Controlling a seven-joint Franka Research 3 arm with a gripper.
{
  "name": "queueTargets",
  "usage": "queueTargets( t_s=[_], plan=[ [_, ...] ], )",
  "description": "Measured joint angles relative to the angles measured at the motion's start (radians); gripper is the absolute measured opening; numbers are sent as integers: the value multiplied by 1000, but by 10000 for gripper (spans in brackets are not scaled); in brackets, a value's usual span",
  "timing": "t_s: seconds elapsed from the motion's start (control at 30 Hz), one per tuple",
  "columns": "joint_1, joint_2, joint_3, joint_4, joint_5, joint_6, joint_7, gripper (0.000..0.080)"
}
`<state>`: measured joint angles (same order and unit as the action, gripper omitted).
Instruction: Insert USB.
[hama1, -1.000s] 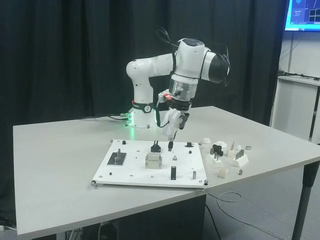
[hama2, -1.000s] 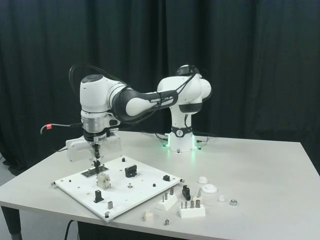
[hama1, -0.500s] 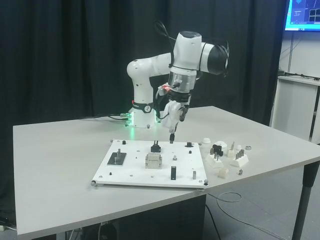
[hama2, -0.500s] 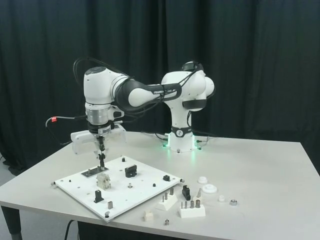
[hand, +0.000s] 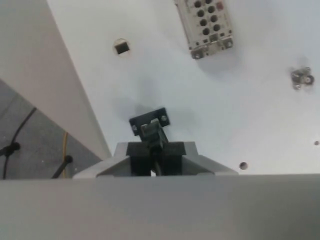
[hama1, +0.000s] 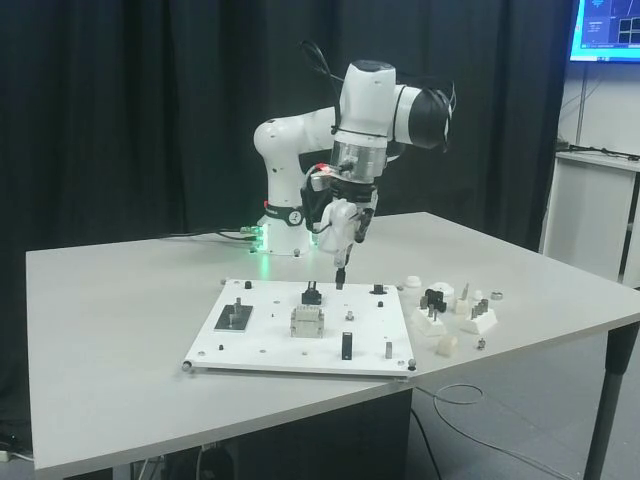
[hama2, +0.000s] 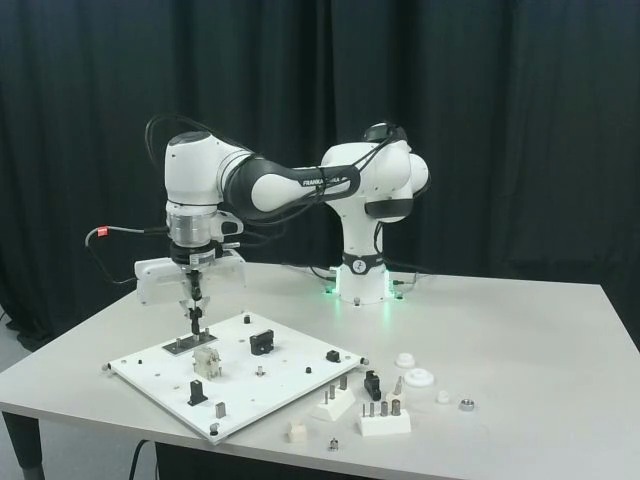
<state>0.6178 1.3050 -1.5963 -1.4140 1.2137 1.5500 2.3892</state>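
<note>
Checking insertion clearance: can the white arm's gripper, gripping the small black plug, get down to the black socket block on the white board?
Probably yes: the gripper hangs above the black socket block, the small black plug roughly in line with it, and nothing stands between them.

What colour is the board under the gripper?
White; the board shows best in the wrist view, below the gripper.
</note>
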Motion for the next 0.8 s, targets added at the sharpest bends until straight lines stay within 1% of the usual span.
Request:
queueTargets(
  t_s=[0.17,0.37,0.53,0.8],
  plan=[
    [-2,1,8,-4,6,36,0,48],
    [-5,2,24,-6,23,70,-1,48],
    [-6,2,41,-6,35,94,-14,48],
    [-6,2,63,-6,36,123,-40,48]
  ],
)
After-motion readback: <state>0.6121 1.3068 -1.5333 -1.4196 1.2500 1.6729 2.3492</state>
